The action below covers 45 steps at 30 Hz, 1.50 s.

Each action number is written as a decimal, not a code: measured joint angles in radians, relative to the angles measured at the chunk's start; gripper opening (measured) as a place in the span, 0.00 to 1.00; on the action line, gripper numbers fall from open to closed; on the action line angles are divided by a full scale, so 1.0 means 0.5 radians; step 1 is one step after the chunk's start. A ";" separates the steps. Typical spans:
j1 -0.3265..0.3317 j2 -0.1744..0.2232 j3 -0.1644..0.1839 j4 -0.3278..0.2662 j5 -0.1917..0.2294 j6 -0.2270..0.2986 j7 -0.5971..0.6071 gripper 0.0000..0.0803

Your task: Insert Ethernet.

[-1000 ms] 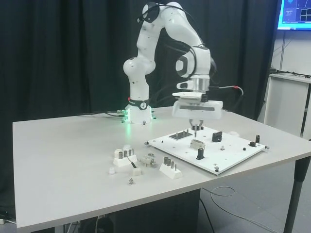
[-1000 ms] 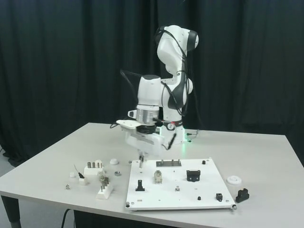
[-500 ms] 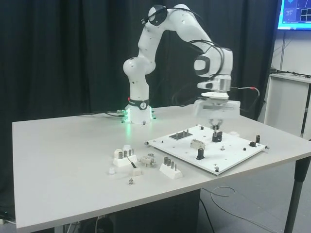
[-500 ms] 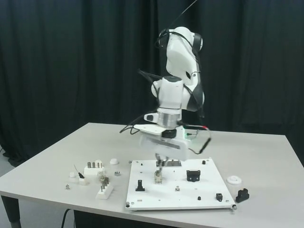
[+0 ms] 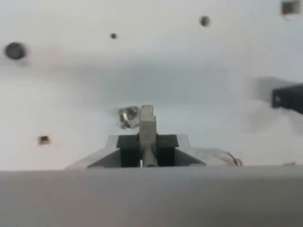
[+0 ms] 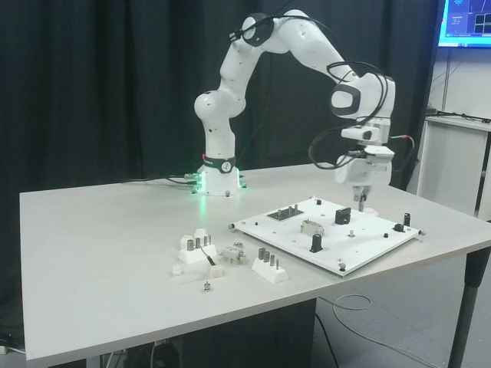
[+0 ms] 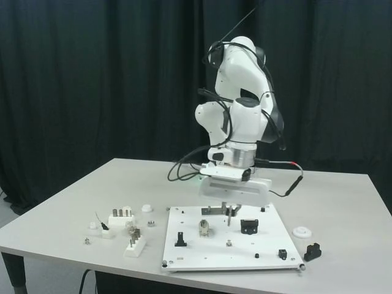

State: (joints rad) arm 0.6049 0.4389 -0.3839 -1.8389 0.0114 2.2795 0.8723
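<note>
Start at the left end of the grey tabletop (image 7: 67, 208) as the second room view shows it: near the front edge you have a loose cluster of small white fixture blocks (image 7: 121, 218) with metal pins standing in them, well apart from the work; they look like spare holders parked out of the way.

Moving right, the white board (image 7: 214, 251) lies flat toward the front edge and carries the sockets. On it stand a black post (image 7: 180, 239) near its left side, a small metal receptacle (image 7: 204, 228) near its middle, and a black block (image 7: 248, 226) further right.

Above the board, between the receptacle and the black block, the gripper (image 7: 228, 214) points straight down. In the wrist view its fingers (image 5: 127, 150) are closed on the Ethernet plug (image 5: 147, 128), which sticks out below them, held upright, I judge, so that it can go into a socket from above. The plug hangs clear of the board, not yet in any socket. You will need to line it up over the right port before lowering; which port that is I cannot tell.

Further right, a white disc (image 7: 301, 232) and another black piece (image 7: 312, 250) sit on the tabletop just beside the board's right edge.
</note>
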 joint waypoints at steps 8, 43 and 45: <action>-0.002 0.116 0.069 0.181 0.000 -0.094 -0.166 0.09; -0.001 0.535 0.277 0.807 0.199 -0.606 -0.190 0.09; 0.002 0.541 0.290 0.808 0.199 -0.606 -0.190 0.09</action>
State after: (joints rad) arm 0.6059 0.7092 -0.2389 -1.4350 0.1111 1.9763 0.7772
